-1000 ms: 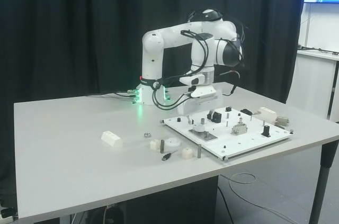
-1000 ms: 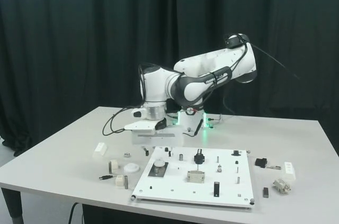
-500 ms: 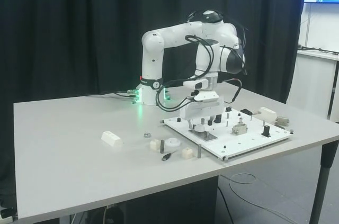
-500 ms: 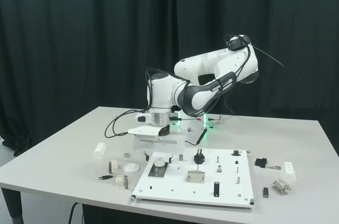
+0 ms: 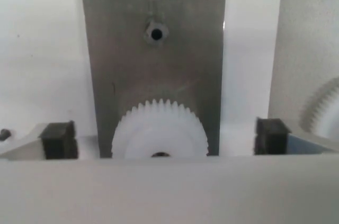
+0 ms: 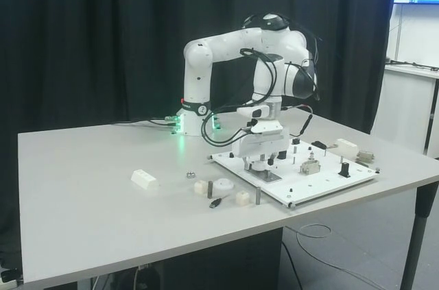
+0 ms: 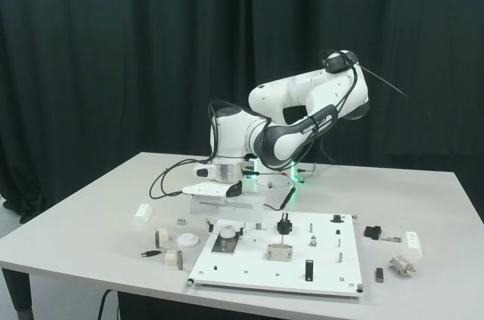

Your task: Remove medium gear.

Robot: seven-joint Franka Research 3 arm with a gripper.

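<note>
The medium gear (image 5: pixel 159 136) is white and toothed, and it sits on a grey metal plate (image 5: pixel 159 65) at the left end of the white board (image 7: pixel 249 271). My gripper (image 5: pixel 161 139) is open and low over the gear. Its black fingertips (image 5: pixel 58 140) stand one on each side of the gear, clear of the teeth. In the first room view the gripper (image 6: pixel 259 162) hangs just above the plate, and the gear (image 6: pixel 258 166) shows between the fingers. In the second room view the gripper (image 7: pixel 226 228) covers most of the gear.
A larger white gear (image 6: pixel 221 186) lies on the table beside the board, with small white blocks (image 6: pixel 241 197) and a black plug around it. A white block (image 6: pixel 145 179) lies further left. The board carries pegs and fixtures (image 7: pixel 279 251). Connectors (image 7: pixel 401 263) lie at the table's right.
The arm has swung from behind the board's left end over the grey plate and come down. The fingers now stand on either side of the gear.
</note>
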